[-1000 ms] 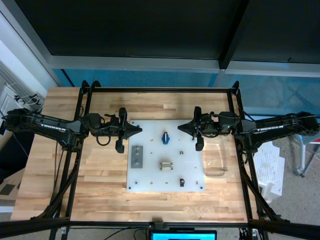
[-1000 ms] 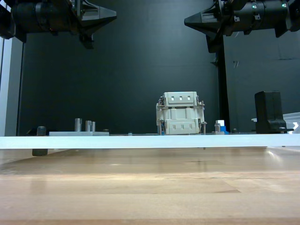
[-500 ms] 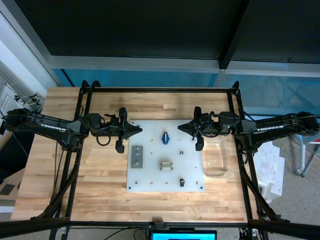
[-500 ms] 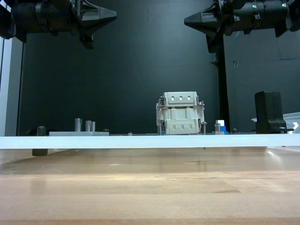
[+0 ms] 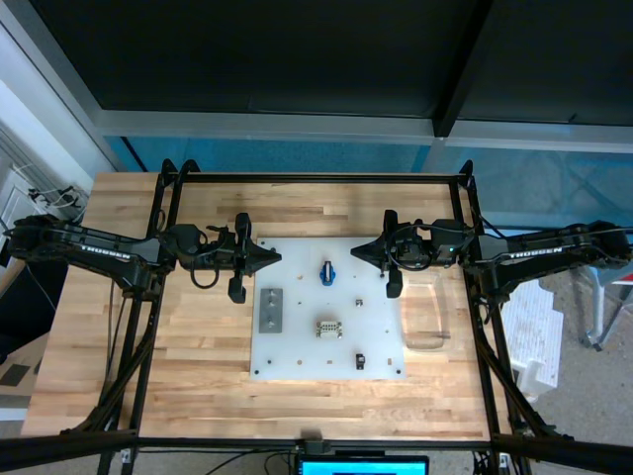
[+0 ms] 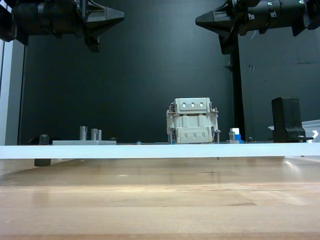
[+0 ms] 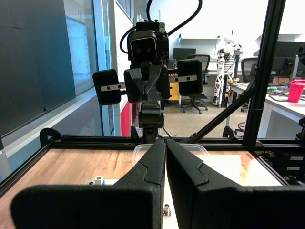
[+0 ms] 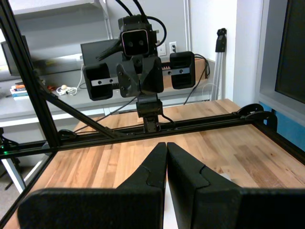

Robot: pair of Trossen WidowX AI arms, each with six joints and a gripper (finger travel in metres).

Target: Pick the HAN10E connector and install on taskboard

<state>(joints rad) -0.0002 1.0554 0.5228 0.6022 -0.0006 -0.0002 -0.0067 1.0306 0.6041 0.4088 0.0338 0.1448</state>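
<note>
The taskboard [image 5: 297,346] is a white square plate in the middle of the table, seen edge-on in the low view [image 6: 150,151]. A beige metal-ended socket [image 5: 329,328] is fixed on it and shows as a pale two-tier block [image 6: 192,121]. I cannot pick out the HAN10E connector as a separate piece in any view. My left gripper [image 5: 275,257] hangs shut, high over the board's far left corner [image 6: 122,20]. My right gripper [image 5: 356,249] hangs shut, high over the board's far right part [image 6: 196,22]. Both pairs of fingertips meet with nothing between them [image 7: 165,143] [image 8: 166,145].
The board also carries a grey metal block [image 5: 270,309], a blue knob [image 5: 327,271] and a small black part [image 5: 361,360]. A clear plastic tray [image 5: 425,315] lies just right of the board. A black frame [image 5: 316,179] rings the wooden table.
The right gripper has risen slightly and edged a little to the left. The left arm and everything on the board have stayed still.
</note>
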